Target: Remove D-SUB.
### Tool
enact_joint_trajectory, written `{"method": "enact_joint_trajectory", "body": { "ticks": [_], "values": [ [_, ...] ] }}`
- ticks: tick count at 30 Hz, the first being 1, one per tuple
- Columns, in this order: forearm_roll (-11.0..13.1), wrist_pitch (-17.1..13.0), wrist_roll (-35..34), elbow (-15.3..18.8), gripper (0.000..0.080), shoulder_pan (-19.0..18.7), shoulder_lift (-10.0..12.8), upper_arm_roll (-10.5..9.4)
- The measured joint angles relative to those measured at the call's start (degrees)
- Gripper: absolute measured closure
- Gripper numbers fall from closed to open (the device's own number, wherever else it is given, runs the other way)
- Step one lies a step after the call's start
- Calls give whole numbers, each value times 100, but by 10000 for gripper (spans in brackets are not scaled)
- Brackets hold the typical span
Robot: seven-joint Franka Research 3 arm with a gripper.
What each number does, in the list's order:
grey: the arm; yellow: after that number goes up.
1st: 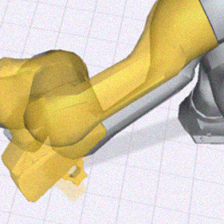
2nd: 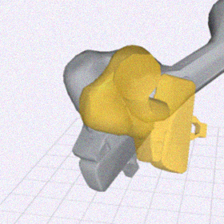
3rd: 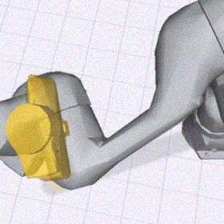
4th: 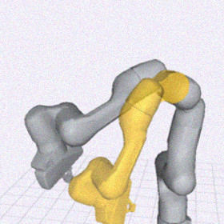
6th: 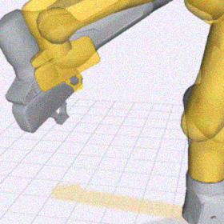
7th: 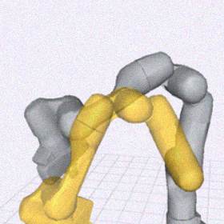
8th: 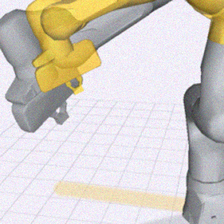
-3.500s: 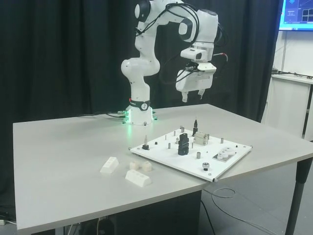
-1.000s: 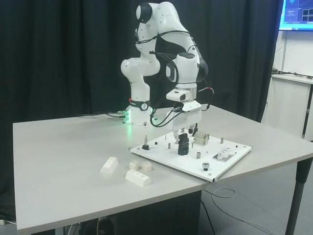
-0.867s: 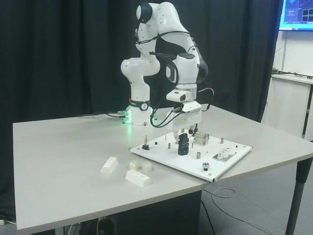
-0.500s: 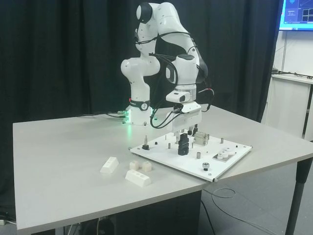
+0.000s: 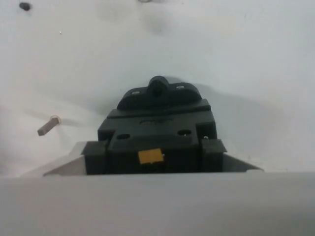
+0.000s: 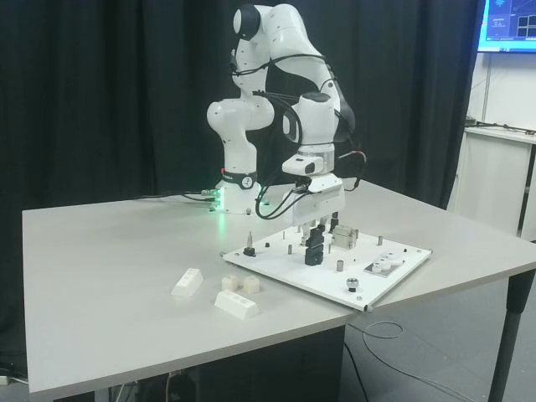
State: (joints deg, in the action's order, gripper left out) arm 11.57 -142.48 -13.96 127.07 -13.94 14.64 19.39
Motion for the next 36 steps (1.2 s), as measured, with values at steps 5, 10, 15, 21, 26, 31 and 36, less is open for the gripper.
{"method": "enact_joint_trajectory", "body": {
  "ticks": [5, 10, 15, 21, 26, 31, 36],
  "values": [
    [1, 3, -6, -60, 415, 1, -1, 4],
    [1, 101, -19, -188, 415, 5, -10, 28],
    [1, 402, -20, -379, 416, 5, -41, 87],
    [-4, 819, -20, -603, 416, 5, -63, 170],
    [-4, 1035, -20, -727, 423, 5, -63, 212],
    [-4, 1113, -20, -772, 423, 5, -63, 223],
    [-4, 1130, -20, -781, 423, 5, -63, 224]
  ]
}}
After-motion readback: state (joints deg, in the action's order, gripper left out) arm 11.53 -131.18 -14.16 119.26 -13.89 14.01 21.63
